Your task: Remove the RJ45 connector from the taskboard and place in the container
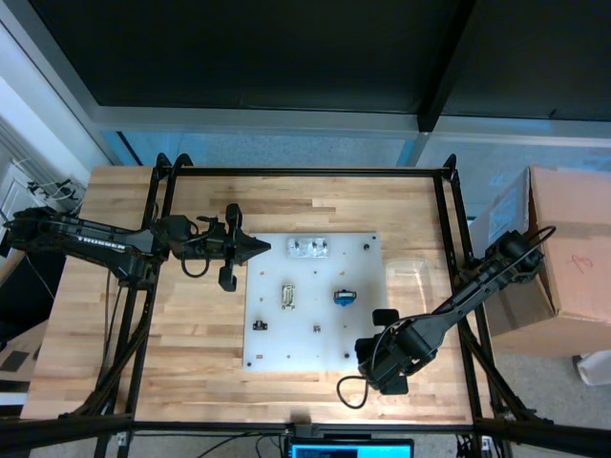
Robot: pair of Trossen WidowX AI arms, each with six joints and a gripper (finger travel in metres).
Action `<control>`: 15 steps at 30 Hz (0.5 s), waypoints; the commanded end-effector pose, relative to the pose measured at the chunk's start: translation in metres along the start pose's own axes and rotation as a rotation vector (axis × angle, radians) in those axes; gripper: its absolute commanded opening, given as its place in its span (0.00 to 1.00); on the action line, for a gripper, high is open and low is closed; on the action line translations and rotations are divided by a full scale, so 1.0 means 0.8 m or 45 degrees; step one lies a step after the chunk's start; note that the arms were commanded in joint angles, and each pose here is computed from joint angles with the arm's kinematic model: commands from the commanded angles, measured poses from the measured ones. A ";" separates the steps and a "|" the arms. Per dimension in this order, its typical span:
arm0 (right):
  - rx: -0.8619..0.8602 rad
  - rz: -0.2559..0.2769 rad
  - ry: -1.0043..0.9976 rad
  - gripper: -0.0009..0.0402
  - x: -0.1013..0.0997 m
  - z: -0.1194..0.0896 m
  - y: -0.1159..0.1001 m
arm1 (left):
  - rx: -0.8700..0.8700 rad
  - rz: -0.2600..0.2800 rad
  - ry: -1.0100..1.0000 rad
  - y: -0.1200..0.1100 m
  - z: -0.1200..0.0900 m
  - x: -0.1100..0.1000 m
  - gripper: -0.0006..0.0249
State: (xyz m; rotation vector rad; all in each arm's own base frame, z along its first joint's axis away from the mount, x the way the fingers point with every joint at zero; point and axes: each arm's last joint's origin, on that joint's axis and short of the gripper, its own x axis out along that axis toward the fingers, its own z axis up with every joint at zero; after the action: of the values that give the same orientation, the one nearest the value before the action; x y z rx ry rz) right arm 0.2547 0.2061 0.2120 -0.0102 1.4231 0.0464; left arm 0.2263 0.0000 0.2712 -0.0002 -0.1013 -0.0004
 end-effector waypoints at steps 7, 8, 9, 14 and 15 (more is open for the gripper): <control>0.004 0.027 -0.044 0.02 -0.020 -0.003 -0.004 | 0.000 0.000 0.000 0.000 0.000 0.000 0.02; 0.005 0.027 -0.044 0.02 -0.022 -0.004 -0.005 | 0.000 0.000 0.000 0.000 0.000 0.000 0.02; 0.004 0.028 -0.045 0.02 -0.024 -0.005 -0.006 | 0.000 0.000 0.000 0.000 0.000 0.000 0.02; 0.010 0.046 -0.072 0.02 -0.045 -0.011 -0.014 | 0.000 0.000 0.000 0.000 0.000 0.000 0.02; 0.012 0.045 -0.073 0.02 -0.049 -0.013 -0.016 | 0.000 0.000 0.000 0.000 0.000 0.000 0.02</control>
State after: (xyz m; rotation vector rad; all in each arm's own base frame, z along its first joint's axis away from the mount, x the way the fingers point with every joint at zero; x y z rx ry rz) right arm 0.2409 0.1948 0.2449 0.0241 1.3712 0.0761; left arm 0.2263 0.0000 0.2712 -0.0002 -0.1013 -0.0004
